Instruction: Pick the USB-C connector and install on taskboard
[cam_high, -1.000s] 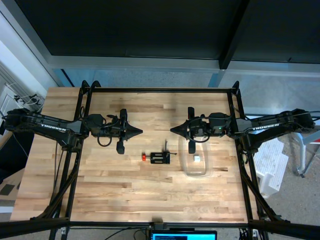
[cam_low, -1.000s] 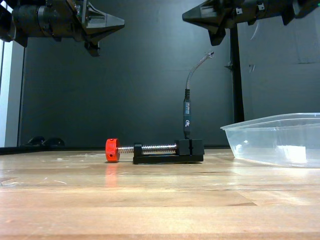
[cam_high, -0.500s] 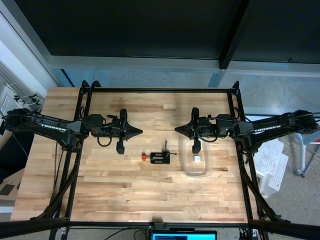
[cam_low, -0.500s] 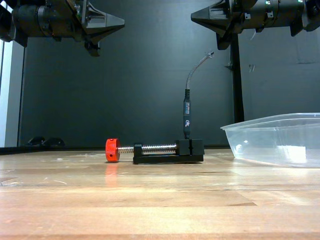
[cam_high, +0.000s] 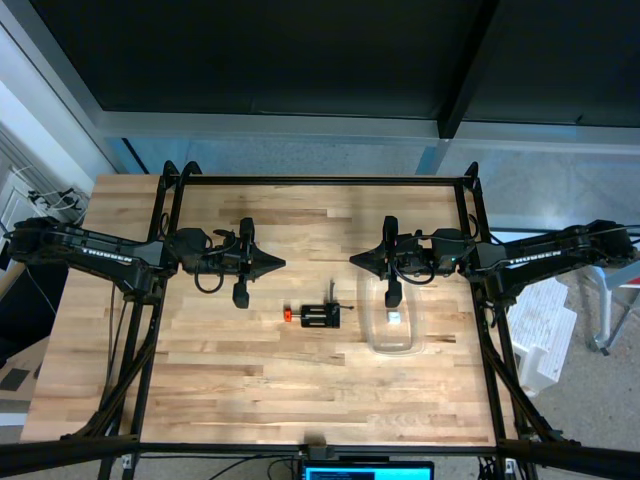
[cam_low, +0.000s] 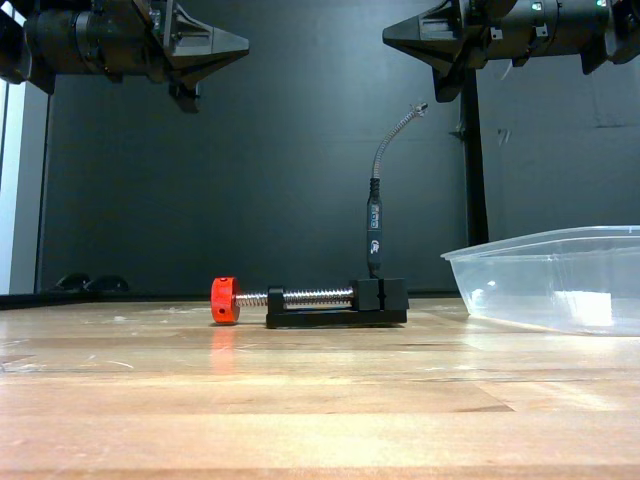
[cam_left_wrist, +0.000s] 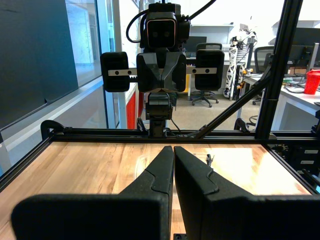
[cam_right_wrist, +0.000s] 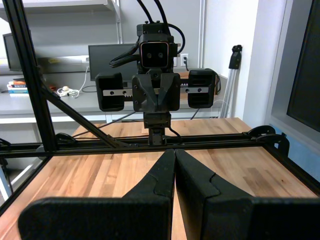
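The taskboard (cam_high: 318, 316) is a small black block with an orange-red knob, lying mid-table; the low view shows it (cam_low: 335, 303) side-on. The USB-C connector (cam_low: 373, 232), a slim dark piece with a curved metal spring tail, stands upright in the block's end away from the knob and shows from above as a thin sliver (cam_high: 331, 290). No gripper touches it. My left gripper (cam_high: 280, 264) (cam_low: 243, 44) hovers high, up and left of the block, shut with nothing held (cam_left_wrist: 173, 150). Facing it from the right, my right gripper (cam_high: 353, 260) (cam_low: 388, 38) is also shut and holds nothing (cam_right_wrist: 175, 152).
A clear plastic tray (cam_high: 372, 335) (cam_low: 540, 270) sits right of the taskboard, below the right arm, with a small white square bit (cam_high: 394, 317) inside. A black metal frame (cam_high: 320, 181) borders the table's far edge and sides.
My right gripper drew back a little to the right, away from the table's middle, then held still. The left arm, taskboard and connector have not moved.
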